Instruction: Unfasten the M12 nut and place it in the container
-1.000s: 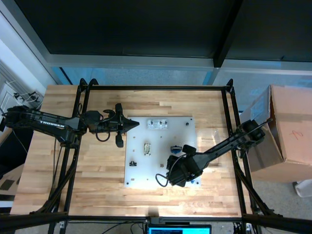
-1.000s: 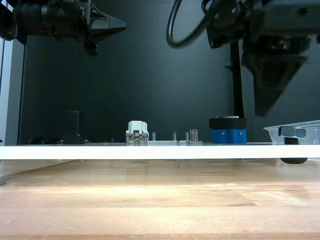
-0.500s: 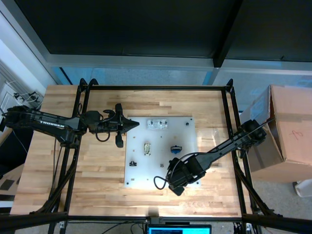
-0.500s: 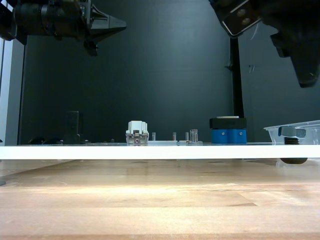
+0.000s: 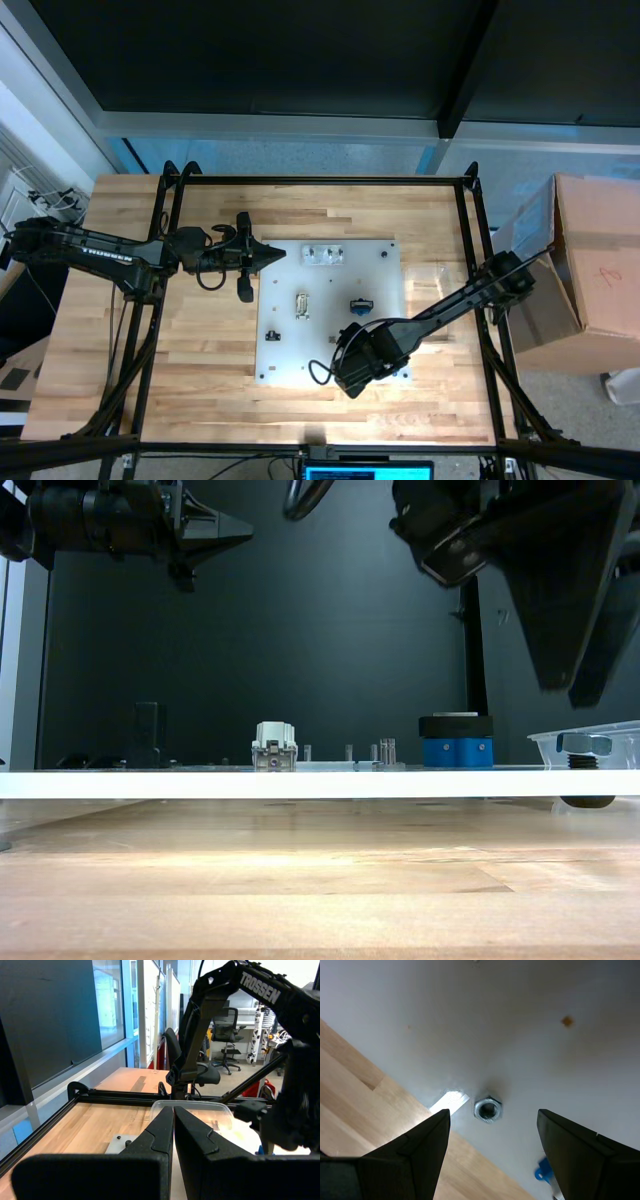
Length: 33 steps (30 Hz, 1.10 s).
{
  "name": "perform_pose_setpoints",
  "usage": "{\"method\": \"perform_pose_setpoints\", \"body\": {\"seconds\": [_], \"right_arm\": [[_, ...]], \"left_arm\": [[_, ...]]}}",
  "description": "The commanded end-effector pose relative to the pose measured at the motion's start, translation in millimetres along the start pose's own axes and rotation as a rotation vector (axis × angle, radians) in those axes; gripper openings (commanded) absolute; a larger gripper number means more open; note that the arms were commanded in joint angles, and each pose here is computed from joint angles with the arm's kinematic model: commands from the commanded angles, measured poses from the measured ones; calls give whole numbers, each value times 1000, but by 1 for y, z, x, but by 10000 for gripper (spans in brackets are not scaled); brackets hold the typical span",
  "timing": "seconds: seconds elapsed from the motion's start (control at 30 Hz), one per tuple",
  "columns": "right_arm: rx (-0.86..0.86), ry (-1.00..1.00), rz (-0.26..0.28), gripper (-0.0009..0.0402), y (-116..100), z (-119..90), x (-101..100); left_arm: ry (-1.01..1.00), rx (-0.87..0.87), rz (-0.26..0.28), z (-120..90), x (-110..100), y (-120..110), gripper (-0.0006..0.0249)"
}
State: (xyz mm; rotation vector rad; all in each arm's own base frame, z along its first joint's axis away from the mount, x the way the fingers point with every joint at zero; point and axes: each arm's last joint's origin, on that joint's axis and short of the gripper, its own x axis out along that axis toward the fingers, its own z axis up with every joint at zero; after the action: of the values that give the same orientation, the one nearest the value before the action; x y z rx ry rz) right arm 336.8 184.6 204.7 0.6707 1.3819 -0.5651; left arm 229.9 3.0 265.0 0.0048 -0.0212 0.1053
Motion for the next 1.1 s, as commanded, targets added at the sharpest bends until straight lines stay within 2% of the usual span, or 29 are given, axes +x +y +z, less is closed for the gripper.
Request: {"method": "perform_pose_setpoints", "body": {"seconds": [0.03, 0.17, 0.3, 0.7, 0.93, 1.1], "right_arm": [[-8, 3, -14, 240, 3, 0, 10], [-12, 11, -38, 226, 4, 0, 22], [-12, 6, -31, 202, 5, 1, 25], [-18, -3, -31, 78, 5, 1, 23], [-144, 2, -29, 20, 5, 1, 23], [-328, 19, -21, -1, 5, 0, 23]], "left_arm": [[0, 0, 0, 0, 0, 0, 0], [0, 0, 0, 0, 0, 0, 0], [1, 0, 0, 0, 0, 0, 0], [1, 0, 0, 0, 0, 0, 0], [0, 0, 0, 0, 0, 0, 0], [0, 0, 0, 0, 0, 0, 0]]}}
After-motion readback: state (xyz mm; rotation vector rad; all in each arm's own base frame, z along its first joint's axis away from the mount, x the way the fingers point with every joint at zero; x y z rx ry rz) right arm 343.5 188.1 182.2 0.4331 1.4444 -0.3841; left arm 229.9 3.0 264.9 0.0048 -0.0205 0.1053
